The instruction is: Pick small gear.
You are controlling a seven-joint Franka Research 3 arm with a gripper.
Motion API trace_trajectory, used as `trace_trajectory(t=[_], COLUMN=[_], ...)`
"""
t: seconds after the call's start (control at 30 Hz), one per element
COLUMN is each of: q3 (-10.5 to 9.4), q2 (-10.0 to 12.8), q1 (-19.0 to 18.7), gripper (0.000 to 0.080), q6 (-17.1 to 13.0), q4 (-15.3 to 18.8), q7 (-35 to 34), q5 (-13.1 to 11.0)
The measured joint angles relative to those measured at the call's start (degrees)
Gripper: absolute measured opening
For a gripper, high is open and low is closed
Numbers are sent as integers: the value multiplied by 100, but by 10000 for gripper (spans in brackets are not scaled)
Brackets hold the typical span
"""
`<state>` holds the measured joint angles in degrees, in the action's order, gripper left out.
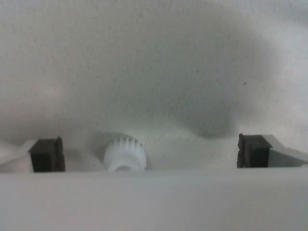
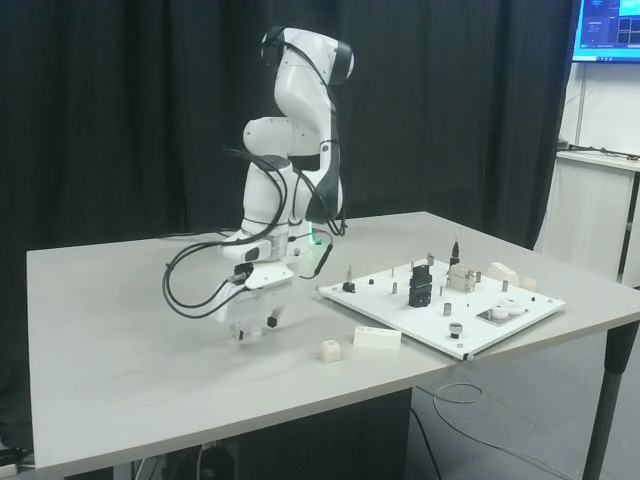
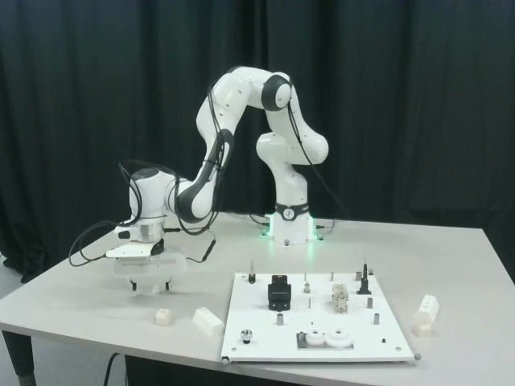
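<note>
The small white gear (image 1: 125, 154) sits on the grey table (image 1: 154, 72), down between the gripper's (image 1: 149, 153) two fingers but way closer to one black pad (image 1: 47, 155) than the other. Fingers are spread wide apart, not touching the gear. In the room views the arm (image 3: 217, 137) is reaching low over the table, well away from the white board (image 3: 318, 326) with its parts. Two small white blocks (image 3: 208, 321) lie near the board's edge.

The small gear (image 1: 125, 154) is half hidden behind the hand's body.
</note>
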<state>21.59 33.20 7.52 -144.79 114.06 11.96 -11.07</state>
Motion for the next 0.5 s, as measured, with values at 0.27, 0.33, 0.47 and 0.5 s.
trace_trajectory(t=[0.27,0.33,0.47,0.5], q3=[1,1,1,1], q2=[26,30,34,34], q1=[3,3,3,3], gripper=[800,800,800,800], q6=[18,20,20,20], q4=[23,39,89,101], q7=[9,9,13,14], q5=[-3,-3,-6,-10])
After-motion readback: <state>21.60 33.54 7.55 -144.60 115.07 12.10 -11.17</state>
